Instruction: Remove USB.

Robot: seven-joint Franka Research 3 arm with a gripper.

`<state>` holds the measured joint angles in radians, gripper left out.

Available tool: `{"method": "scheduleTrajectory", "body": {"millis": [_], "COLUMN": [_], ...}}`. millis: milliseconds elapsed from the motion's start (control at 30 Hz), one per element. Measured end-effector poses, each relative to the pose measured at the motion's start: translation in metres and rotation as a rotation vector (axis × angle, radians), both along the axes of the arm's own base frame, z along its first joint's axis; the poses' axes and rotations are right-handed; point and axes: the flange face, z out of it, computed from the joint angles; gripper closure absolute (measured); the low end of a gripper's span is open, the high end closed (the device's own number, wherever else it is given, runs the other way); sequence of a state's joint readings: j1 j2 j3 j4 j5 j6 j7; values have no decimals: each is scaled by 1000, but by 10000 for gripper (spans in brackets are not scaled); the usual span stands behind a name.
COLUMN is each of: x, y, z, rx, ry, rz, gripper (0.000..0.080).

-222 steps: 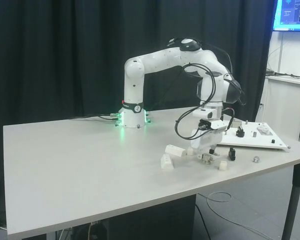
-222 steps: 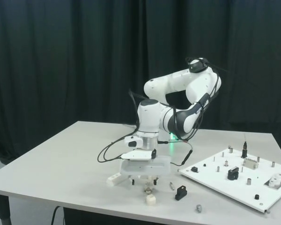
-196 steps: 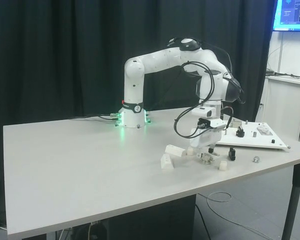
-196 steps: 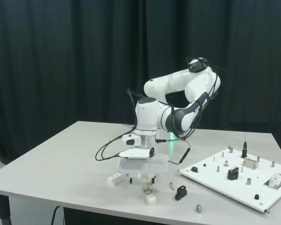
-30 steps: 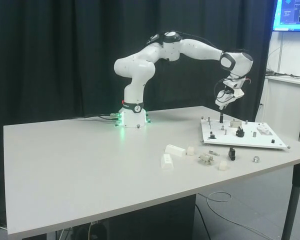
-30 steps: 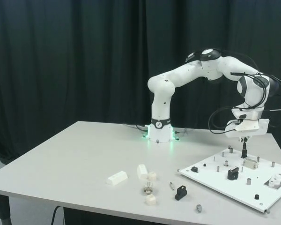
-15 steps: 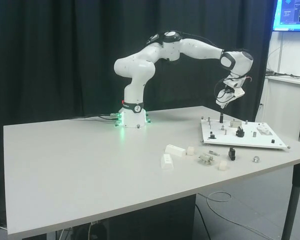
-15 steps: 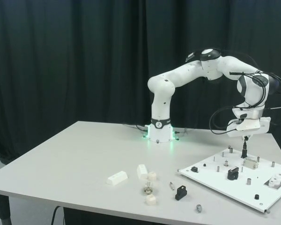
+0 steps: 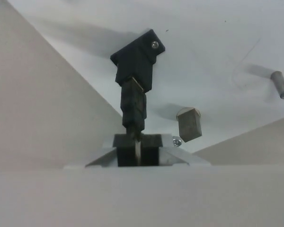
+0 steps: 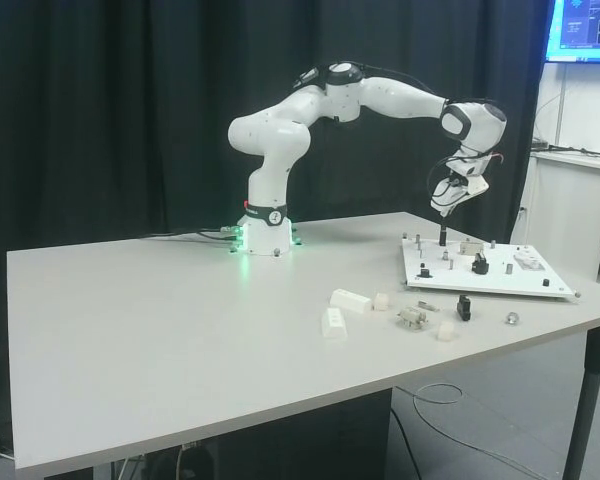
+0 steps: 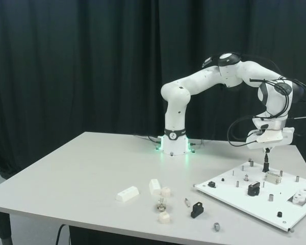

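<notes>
Change since earlier frames: white robot arm (image 10: 360,100) gone from the loose parts at the surface's front edge, now stretched over the white assembly board (image 11: 255,201); against half a second ago, hand (image 11: 265,149) raised a little.
Hand: poised above the board's far corner, fingers nearly together around the top of the USB; grip contact not confirmed in the room views.
Black USB plug (image 9: 133,111): upright in its black socket block (image 9: 136,59) on the board, seated, directly beneath the hand.
Hard to make out: in the wrist view, fingertips (image 9: 125,150) cut off by the hand's body, a thin gap visible between them; plug (image 11: 265,164) only a thin dark post in the room views.
Nearby: grey square peg (image 9: 188,124) just beside the plug; grey round pin (image 9: 280,84) well apart.
Grey surface (image 10: 160,320): small white blocks (image 10: 340,310) near the front edge.
</notes>
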<state>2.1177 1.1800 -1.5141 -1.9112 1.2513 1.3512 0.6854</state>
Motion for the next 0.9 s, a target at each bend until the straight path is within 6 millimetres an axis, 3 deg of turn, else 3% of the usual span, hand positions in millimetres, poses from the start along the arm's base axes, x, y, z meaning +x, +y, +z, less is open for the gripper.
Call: {"method": "scheduleTrajectory", "body": {"millis": [333,900], "x": [2,17], "y": [-2,-16], "z": [7,74], "rx": [8,58], "ry": [11,-20], "rz": [-9,-45], "gripper": [783,783]}}
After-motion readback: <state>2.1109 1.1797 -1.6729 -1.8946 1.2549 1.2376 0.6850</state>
